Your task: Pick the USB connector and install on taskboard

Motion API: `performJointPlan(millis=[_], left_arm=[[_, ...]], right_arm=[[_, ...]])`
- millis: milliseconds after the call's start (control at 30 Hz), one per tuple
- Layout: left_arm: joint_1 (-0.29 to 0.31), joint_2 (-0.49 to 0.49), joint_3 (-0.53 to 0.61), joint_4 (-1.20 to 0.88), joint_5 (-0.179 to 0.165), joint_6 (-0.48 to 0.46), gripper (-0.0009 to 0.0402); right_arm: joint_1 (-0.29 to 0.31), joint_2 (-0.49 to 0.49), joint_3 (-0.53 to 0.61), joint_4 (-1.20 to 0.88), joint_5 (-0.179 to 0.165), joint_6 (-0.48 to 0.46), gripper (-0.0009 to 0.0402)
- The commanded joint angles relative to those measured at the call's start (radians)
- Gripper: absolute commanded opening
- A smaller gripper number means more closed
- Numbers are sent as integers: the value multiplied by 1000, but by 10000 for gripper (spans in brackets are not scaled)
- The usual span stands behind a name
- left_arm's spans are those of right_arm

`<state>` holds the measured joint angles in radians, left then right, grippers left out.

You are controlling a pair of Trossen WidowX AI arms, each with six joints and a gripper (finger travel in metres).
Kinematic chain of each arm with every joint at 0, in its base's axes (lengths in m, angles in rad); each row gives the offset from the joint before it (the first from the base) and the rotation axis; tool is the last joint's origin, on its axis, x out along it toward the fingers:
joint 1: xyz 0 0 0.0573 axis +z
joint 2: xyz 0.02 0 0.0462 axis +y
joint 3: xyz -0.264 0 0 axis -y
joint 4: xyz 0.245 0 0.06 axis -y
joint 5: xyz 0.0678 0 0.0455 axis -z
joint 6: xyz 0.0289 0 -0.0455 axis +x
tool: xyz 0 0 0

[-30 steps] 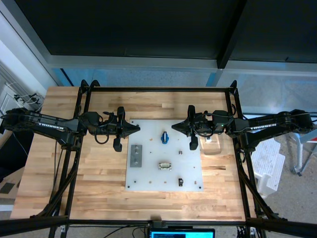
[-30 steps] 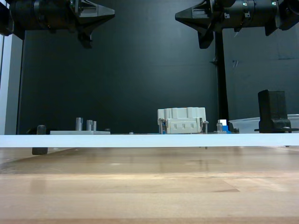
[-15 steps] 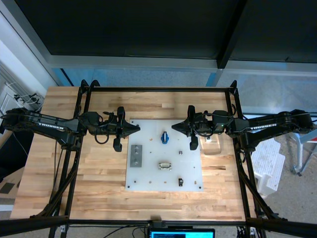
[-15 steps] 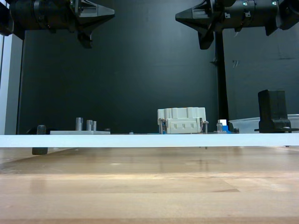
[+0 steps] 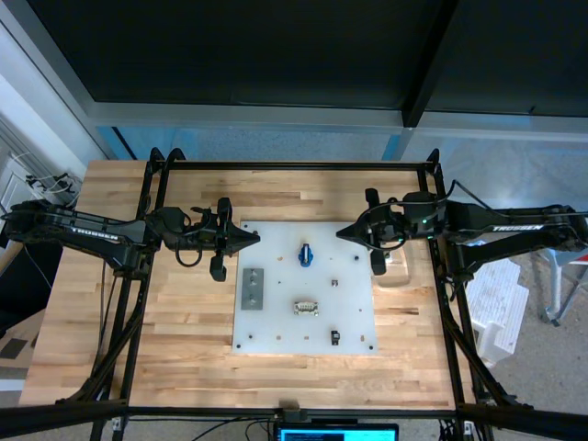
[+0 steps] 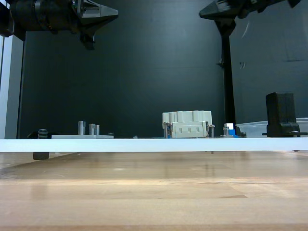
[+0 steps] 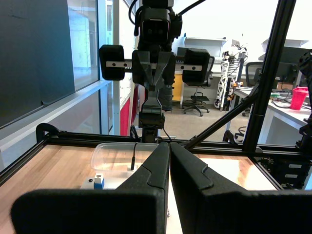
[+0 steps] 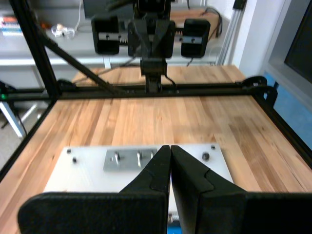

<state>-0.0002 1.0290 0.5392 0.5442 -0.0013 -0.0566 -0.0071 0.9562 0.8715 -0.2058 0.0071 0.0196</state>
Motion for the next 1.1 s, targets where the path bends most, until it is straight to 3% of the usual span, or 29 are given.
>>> performJointPlan(millis=[33, 500, 833, 1100], left_arm=[[0, 0, 0, 0, 0, 0, 0], [0, 0, 0, 0, 0, 0, 0], [0, 0, 0, 0, 0, 0, 0], [0, 0, 0, 0, 0, 0, 0]], right_arm=[[0, -27, 25, -86, 1, -2, 0], [-8, -66, 185, -628, 1, -33, 0], [-65, -63, 313, -999, 0, -92, 0], [-116, -21, 336, -1244, 2, -165, 0]])
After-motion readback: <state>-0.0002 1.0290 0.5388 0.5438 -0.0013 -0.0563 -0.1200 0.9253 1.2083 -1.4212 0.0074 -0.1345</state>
